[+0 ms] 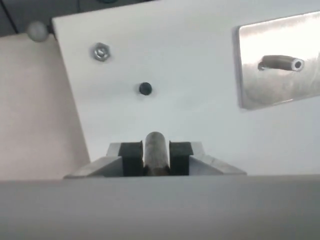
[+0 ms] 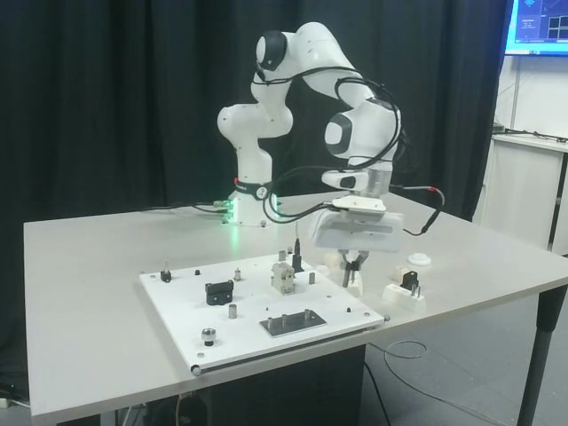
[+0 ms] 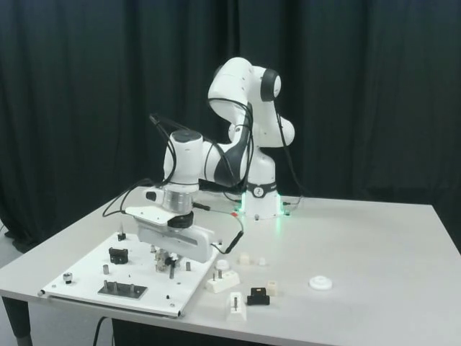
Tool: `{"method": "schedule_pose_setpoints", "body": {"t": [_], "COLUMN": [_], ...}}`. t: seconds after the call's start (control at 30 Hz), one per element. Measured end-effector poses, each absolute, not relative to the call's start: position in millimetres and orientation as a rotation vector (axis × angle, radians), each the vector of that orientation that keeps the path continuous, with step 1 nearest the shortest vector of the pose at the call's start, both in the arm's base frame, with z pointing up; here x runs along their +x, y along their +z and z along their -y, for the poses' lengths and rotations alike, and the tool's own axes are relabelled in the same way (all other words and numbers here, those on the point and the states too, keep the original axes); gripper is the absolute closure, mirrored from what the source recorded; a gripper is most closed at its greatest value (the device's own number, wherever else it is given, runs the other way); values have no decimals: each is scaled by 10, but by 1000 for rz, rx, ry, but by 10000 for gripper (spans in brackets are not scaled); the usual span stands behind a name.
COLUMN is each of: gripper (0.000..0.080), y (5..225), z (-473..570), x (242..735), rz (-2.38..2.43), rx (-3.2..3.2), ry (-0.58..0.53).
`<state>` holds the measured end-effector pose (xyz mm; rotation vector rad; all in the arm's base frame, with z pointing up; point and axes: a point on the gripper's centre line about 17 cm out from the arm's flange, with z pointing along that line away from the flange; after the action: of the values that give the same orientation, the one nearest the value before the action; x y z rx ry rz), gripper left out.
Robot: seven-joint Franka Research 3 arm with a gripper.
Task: Insert round peg 3.
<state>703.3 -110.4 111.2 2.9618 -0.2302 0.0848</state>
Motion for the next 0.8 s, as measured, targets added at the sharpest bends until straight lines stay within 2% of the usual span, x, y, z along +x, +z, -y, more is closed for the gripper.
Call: {"method": "schedule_pose_setpoints", "body": {"t": [0.43, 0.8], "gripper": [696, 696], "y": [918, 802], "z": [1203, 1218], "x": [6908, 6772], "rz": [166, 139], "rx": [2970, 2978], "ry": [72, 114]}}
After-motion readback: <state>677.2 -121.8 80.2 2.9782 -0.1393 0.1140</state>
